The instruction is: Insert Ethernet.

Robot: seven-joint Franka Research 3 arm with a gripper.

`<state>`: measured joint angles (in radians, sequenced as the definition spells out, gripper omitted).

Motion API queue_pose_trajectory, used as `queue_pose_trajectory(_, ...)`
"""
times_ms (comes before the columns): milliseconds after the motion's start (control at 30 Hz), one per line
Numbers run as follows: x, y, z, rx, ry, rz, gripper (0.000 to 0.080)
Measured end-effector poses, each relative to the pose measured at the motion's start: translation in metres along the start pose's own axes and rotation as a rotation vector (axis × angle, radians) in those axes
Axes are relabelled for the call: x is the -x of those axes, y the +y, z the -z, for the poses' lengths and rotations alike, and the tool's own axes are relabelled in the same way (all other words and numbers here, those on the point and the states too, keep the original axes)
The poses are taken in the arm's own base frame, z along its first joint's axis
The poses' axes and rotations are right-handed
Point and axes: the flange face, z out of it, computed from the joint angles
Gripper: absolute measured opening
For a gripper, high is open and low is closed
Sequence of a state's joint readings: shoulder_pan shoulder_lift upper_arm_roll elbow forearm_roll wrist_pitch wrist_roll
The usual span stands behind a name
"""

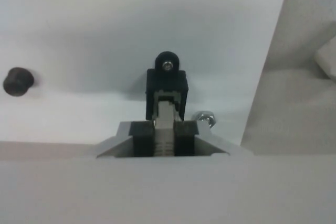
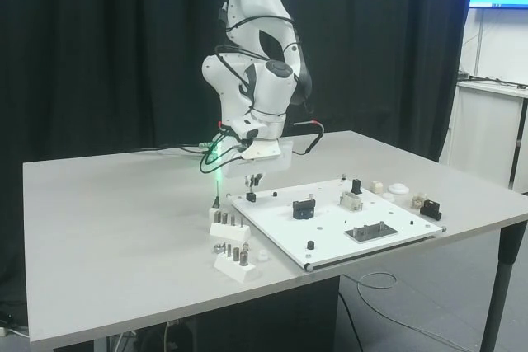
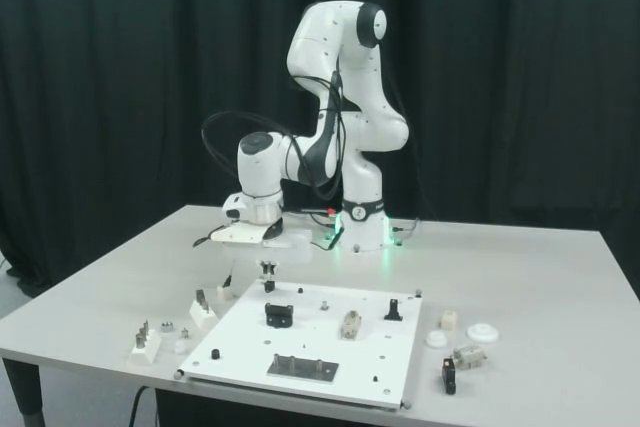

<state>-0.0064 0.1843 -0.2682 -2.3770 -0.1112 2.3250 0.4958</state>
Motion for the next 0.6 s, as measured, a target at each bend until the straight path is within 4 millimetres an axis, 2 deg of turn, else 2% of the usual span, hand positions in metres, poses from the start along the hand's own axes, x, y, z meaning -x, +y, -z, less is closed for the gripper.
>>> queue_pose_trajectory(600, -0.0013, 0.0018, -0.0054, 0.000, 0.003, -0.005, 0.0075)
